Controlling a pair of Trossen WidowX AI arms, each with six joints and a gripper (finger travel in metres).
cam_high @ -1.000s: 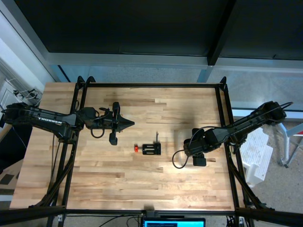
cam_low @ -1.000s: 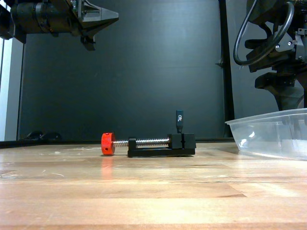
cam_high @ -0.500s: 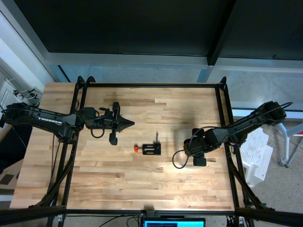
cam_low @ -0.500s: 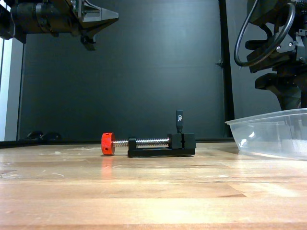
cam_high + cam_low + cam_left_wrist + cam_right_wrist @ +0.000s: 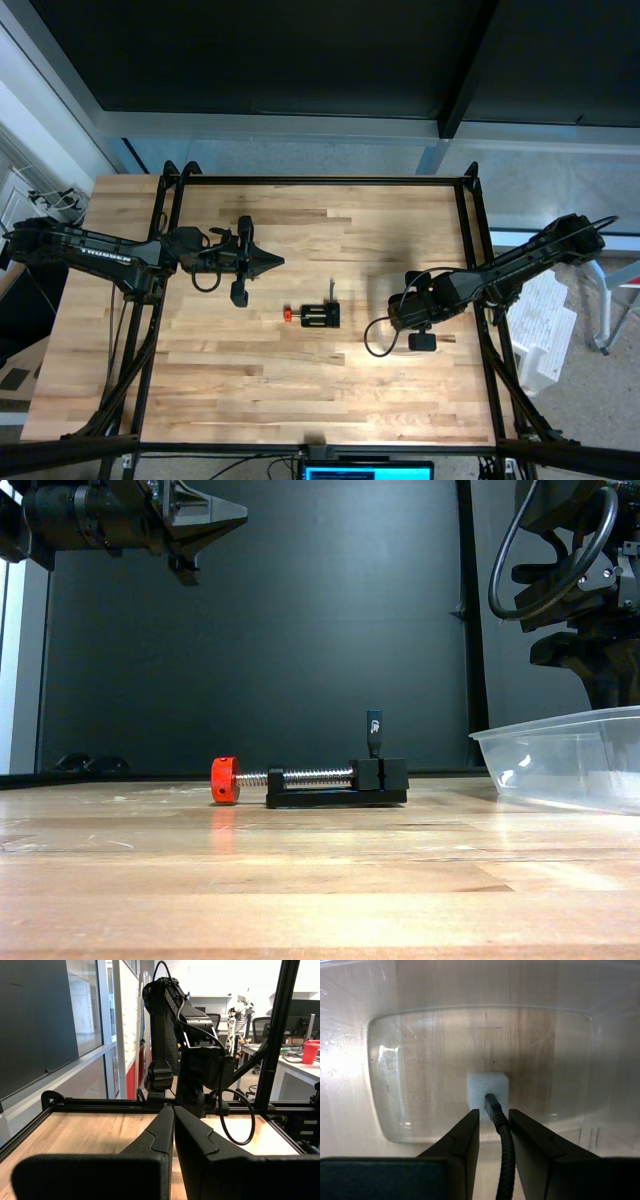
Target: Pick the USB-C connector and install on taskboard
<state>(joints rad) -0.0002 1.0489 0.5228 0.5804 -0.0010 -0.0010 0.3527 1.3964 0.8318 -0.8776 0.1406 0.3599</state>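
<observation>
Jaws spread, the right gripper (image 5: 494, 1114) straddles the USB-C connector (image 5: 493, 1103) in the clear tray (image 5: 545, 770), well apart from the taskboard (image 5: 322, 316). The left gripper (image 5: 173, 1108) hovers high, jaws pressed together. An off-centre squeeze could flick the plug away.

tools (image 5: 173, 1108) (image 5: 494, 1113) 2 | taskboard (image 5: 335, 785) 1 | USB-C connector (image 5: 493, 1105) 1 | tray (image 5: 560, 765) 1 | white block (image 5: 479, 1087) 1

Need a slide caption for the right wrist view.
Right gripper open astride the USB-C plug at a white block inside the clear tray; left gripper parked shut above the table.
</observation>
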